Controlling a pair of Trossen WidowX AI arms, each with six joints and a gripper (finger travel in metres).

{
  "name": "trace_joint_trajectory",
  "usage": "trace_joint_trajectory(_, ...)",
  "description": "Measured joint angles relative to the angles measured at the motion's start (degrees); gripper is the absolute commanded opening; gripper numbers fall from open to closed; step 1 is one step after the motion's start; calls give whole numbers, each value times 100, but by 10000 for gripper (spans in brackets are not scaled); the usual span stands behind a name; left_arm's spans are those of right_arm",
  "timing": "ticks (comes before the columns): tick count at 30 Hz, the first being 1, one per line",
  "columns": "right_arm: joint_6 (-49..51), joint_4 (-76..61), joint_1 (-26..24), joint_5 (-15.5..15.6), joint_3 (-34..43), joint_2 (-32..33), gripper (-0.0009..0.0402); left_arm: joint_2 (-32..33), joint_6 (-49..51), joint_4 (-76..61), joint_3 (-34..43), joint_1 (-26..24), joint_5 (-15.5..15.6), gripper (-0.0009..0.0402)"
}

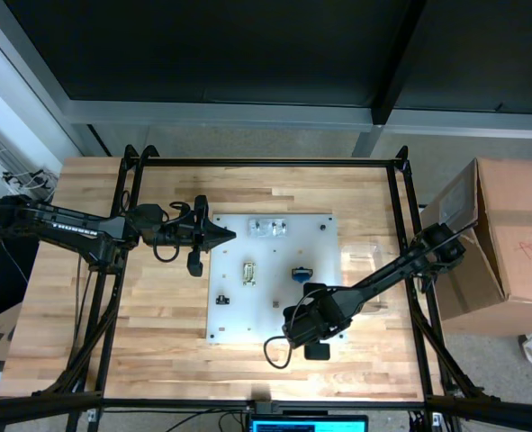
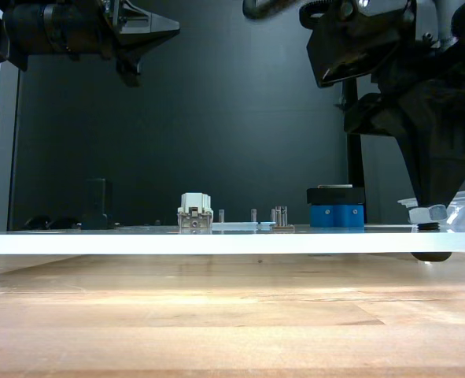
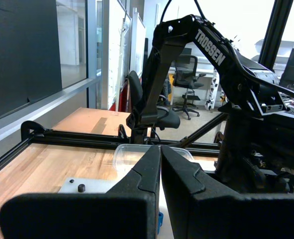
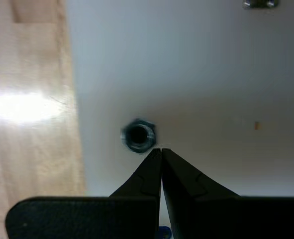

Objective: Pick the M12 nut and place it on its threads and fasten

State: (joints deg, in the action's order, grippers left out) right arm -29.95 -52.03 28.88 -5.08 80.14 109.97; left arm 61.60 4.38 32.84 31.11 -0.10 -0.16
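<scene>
The nut (image 4: 138,135) seems to sit atop its stud (image 2: 429,227) near the board's (image 4: 211,74) right edge, not run down. The right gripper (image 4: 160,150) is closed on nothing just beside it. It should open, centre over the nut, clamp it and turn squarely. The left gripper (image 3: 160,164), also closed, hangs above the board's left edge.

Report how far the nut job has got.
Looks done: the silver nut sits on its stud, some black showing beneath it in the low view. In hand: nothing; the right hand is shut and empty, tips beside the nut. The left hand, shut, hangs high over the board's left edge. Left: probably running the nut down.
</scene>
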Motion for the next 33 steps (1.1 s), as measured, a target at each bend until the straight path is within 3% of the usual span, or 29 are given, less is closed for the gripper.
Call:
trace_joint_trajectory(6,-90,4,0,46,0,0,0,0,0,-2,0,0,-2,0)
trace_joint_trajectory(10,-125,48,-2,627,0,0,0,0,0,0,-2,0,-2,0)
trace_joint_trajectory(13,-155,-2,9,745,0,0,0,0,0,2,0,0,0,0)
trace_joint_trajectory(17,-216,-35,-2,651,0,0,0,0,0,-2,0,0,-2,0)
trace_joint_trajectory(24,-343,-94,4,7,0,0,0,0,0,2,-2,0,-2,0)
trace_joint_trajectory(31,-431,-24,2,17,0,13,0,0,0,0,-2,0,-2,0)
trace_joint_trajectory(33,-433,20,7,164,0,15,0,0,0,-2,0,0,-2,0)
